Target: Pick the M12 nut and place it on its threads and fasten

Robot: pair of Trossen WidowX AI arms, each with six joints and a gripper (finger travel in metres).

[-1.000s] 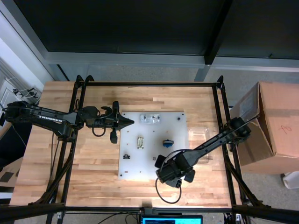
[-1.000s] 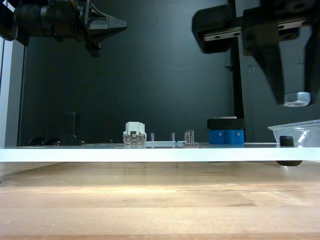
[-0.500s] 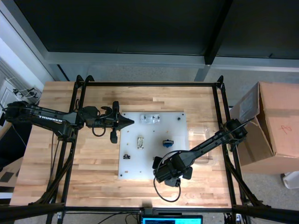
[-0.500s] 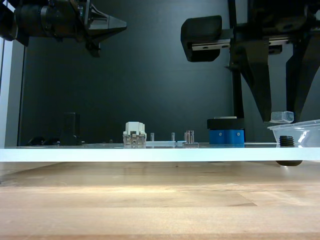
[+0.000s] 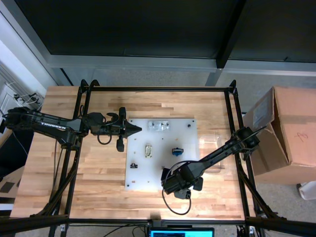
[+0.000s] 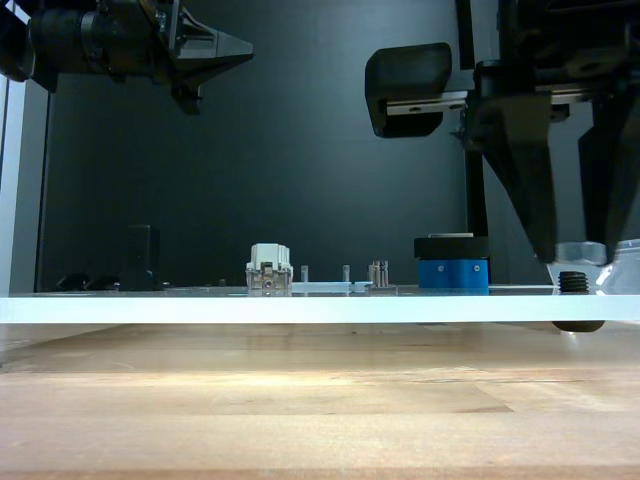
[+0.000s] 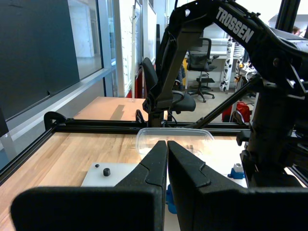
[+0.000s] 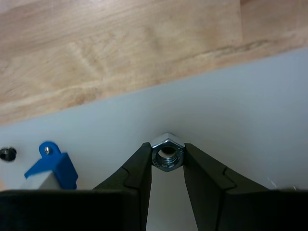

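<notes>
Holding the small silver hexagonal nut [image 8: 167,155] by two opposite flats, the right tool [image 6: 577,255] is closed only as far as the nut's width allows. It hangs over the near right part of the flat white task board [image 5: 143,177].

**Task status**
- Done: pick-up. The nut is held off the board, bore pointing down.
- In hand: placement. In the low view the nut sits just above the short black ribbed stud [image 6: 573,283] and roughly in line with it. A thin gap shows between them and the ribs are bare, so I judge the nut is not yet on its stud.
- I cannot tell from the right wrist view whether bore and stud are truly centred.
- Left: seating the nut, then turning it down the threads.

The left tool [image 7: 167,144] hangs high over the board's far left edge above the wooden desk [image 5: 89,168]. Its fingers are pressed together with nothing between them.

**Change from the earlier frames**
- The right tool has come down. A second ago the nut was well above the stud and slightly right of it. Half a second ago it was lower and slightly left. Now it is just over the stud top.
- The left tool has not moved.
</notes>
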